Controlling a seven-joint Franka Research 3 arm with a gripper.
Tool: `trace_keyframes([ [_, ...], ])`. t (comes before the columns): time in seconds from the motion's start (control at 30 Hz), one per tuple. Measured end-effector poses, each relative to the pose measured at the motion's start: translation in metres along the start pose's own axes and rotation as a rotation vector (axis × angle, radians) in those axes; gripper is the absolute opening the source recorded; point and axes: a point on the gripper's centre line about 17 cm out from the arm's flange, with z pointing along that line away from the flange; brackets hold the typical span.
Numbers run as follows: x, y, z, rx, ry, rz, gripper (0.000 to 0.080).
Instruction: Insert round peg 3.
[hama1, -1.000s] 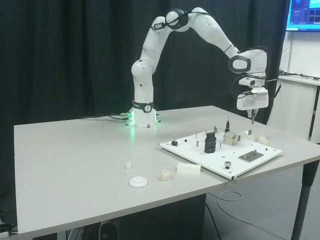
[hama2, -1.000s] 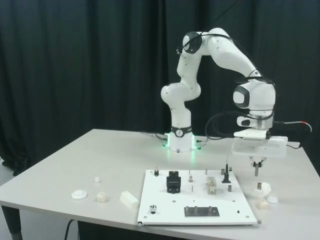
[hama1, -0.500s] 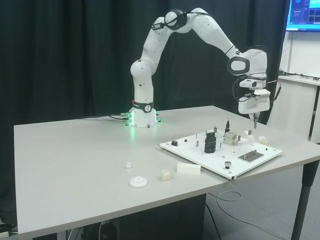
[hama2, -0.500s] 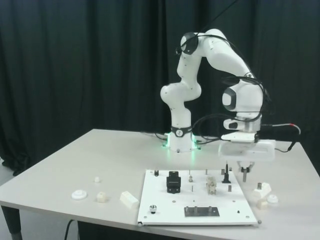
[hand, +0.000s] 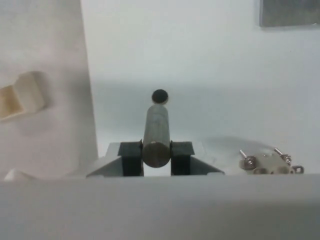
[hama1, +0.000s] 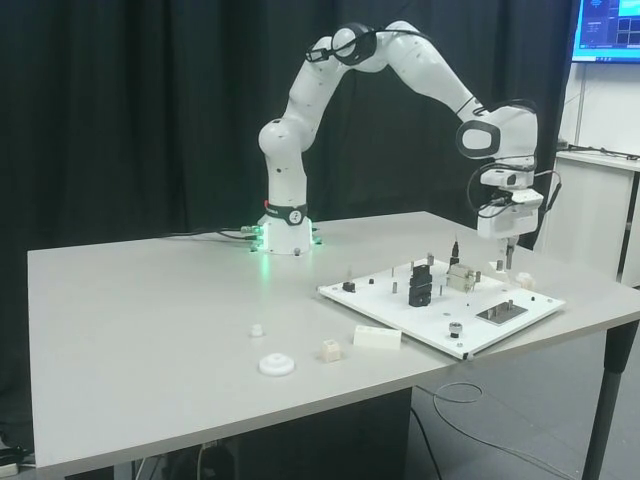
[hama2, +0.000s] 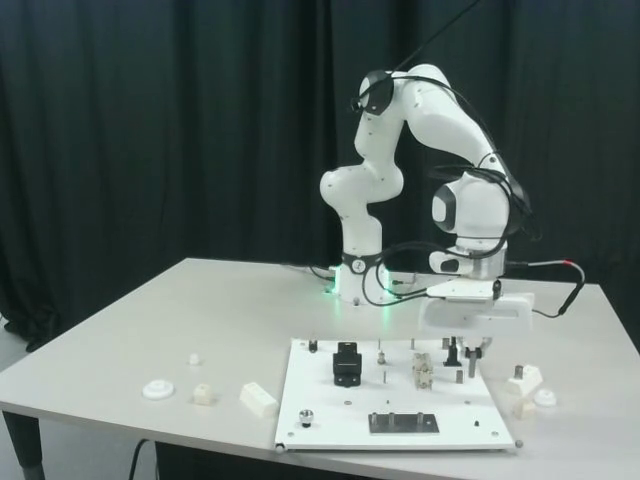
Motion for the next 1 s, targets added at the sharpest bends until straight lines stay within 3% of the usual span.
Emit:
trace_keyframes([
  [0.27, -0.002, 0.009, 0.009, -0.01, -0.023, 0.003, 0.0113],
  [1.0, 0.003, 0.008, 0.033, -0.008, -0.044, 0.026, 0.0113],
])
